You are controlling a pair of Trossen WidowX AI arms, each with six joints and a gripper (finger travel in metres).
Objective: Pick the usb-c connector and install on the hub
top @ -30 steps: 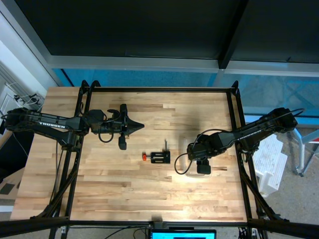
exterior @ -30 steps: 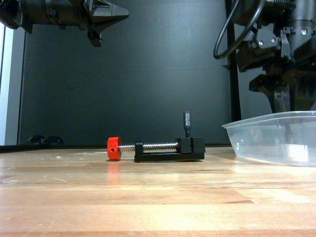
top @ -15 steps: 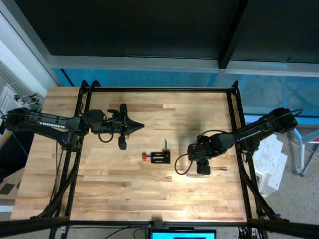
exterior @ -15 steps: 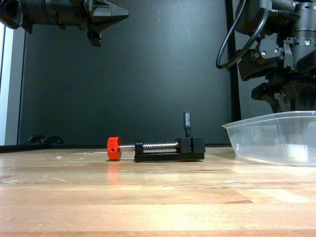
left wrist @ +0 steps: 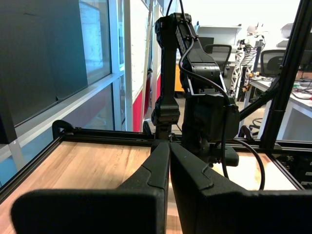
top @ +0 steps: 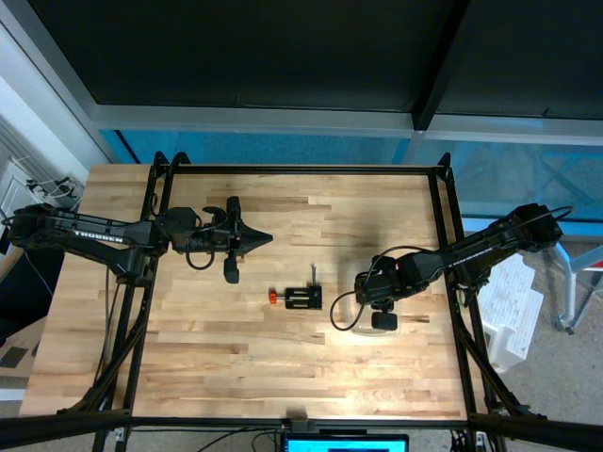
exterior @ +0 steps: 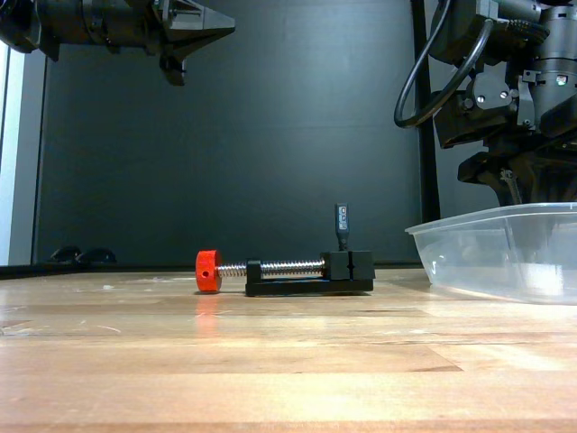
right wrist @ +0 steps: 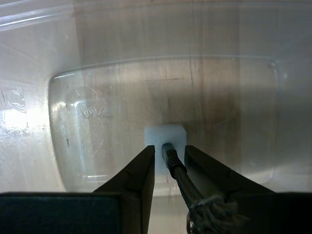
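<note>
Usb-c connector (right wrist: 169, 155) is right where we want it: a stubby dark plug with its braided cable (right wrist: 191, 194) trailing back, resting on a pale square piece (right wrist: 165, 133) on the floor of the clear plastic tray (exterior: 469, 245). The right tool (right wrist: 168, 149) is down inside that tray, fingers apart, one on each side of the plug, with a sliver of daylight on both sides, so nothing is gripped yet. This looks like the pick itself, the very start of the job.

To do it well, I'd say centre first. The plug sits a touch nearer one finger, so an uneven close could shove it sideways or roll it. Squeeze on the rigid body, not the cable, and keep the nose clear of the fingertips so there is something left to insert. Watch that the pale piece doesn't come up with it.

Over at the middle of the tabletop (top: 236, 358) the hub (top: 302, 298) waits, well apart from the tray, orange-red knob (exterior: 207, 271) at one end and a thin upright post (exterior: 341, 224) at the other.

The left tool (top: 268, 239) hangs high over the left side, fingers pressed together, holding nothing, well out of the way
</note>
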